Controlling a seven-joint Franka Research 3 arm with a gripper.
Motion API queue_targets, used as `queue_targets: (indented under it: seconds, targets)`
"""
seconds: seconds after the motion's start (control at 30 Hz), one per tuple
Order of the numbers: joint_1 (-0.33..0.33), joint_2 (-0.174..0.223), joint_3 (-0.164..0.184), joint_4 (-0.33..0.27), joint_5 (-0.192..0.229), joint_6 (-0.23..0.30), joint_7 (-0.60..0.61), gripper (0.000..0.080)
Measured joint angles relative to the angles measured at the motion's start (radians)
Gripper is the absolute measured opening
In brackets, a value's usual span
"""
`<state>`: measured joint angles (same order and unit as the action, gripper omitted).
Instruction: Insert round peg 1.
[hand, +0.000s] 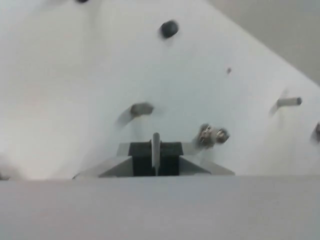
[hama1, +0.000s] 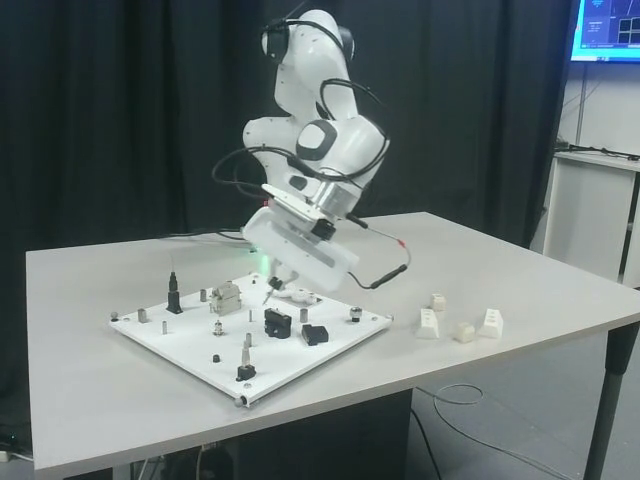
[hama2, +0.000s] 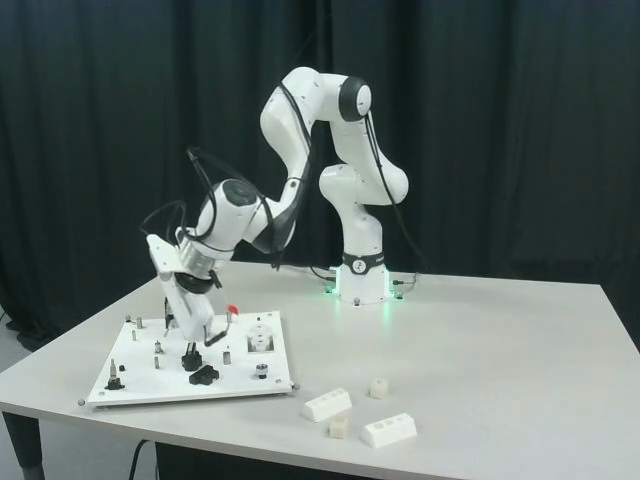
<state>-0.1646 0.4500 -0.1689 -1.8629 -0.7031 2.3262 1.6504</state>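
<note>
My gripper (hand: 156, 160) is shut on a thin grey round peg (hand: 156, 148), which stands upright between the two black pads (hand: 141, 159). In the first room view the gripper (hama1: 272, 284) hangs tilted a little above the middle of the white board (hama1: 190, 352), with the peg (hama1: 268, 294) pointing down at it. Under the peg lies bare white board (hand: 75, 100), and a short grey stub (hand: 141, 109) stands close by. Which hole is below the peg is hidden.
On the board stand a black knob (hand: 169, 28), a metal connector (hand: 212, 135), another grey pin (hand: 289, 101), black fixtures (hama1: 277, 323) and several small posts. Several white blocks (hama1: 460, 327) lie on the grey table (hama1: 520, 280) beside the board (hama2: 250, 385).
</note>
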Motion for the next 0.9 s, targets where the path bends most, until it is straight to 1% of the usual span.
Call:
queue_targets:
  seconds: [0.27, 0.33, 0.6, 0.73, 0.83, 0.9]
  targets:
    - [-0.022, 0.000, -0.044, -0.007, 0.011, 0.067, -0.060, 0.0029]
    - [-0.029, 0.000, -0.055, -0.012, 0.012, 0.092, -0.070, 0.0029]
    - [-0.053, 0.001, -0.113, -0.047, 0.034, 0.218, -0.120, 0.0029]
    - [-0.063, 0.005, -0.142, -0.064, 0.057, 0.284, -0.139, 0.0029]
    - [-0.074, 0.008, -0.158, -0.076, 0.086, 0.330, -0.161, 0.0029]
    - [-0.083, 0.012, -0.165, -0.080, 0.112, 0.357, -0.177, 0.0029]
